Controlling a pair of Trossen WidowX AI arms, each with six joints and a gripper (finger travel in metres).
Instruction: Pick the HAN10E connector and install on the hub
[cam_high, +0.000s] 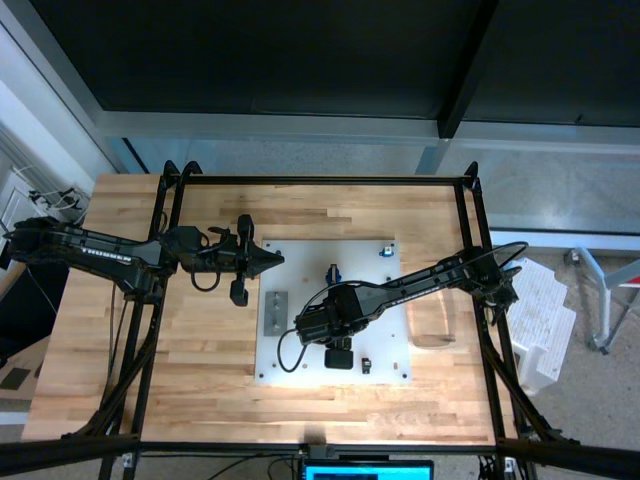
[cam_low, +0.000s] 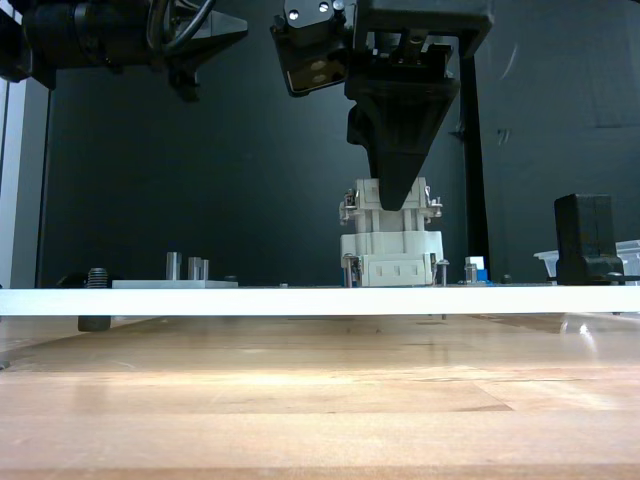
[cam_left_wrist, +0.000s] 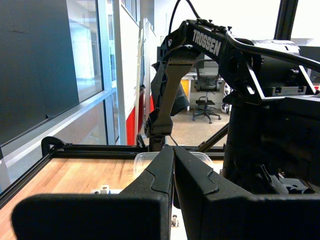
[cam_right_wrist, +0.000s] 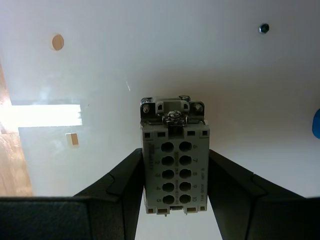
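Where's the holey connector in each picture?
High view: hidden under the right claw, over the white board.
Low view: connector mid-picture, claw-gripped, on the hub.
Left wrist view: absent; shut left claw beside the board.
Right wrist view: between claw fingers.
Landmark: white board.

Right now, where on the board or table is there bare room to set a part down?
Free: the board's near-left corner, this side of the metal block; the wood strip at the table's near edge. Crowded: mid-board, right gripper shut on the connector on the hub, blue fitting beyond. The left gripper, shut, hangs over the board's far-left edge.
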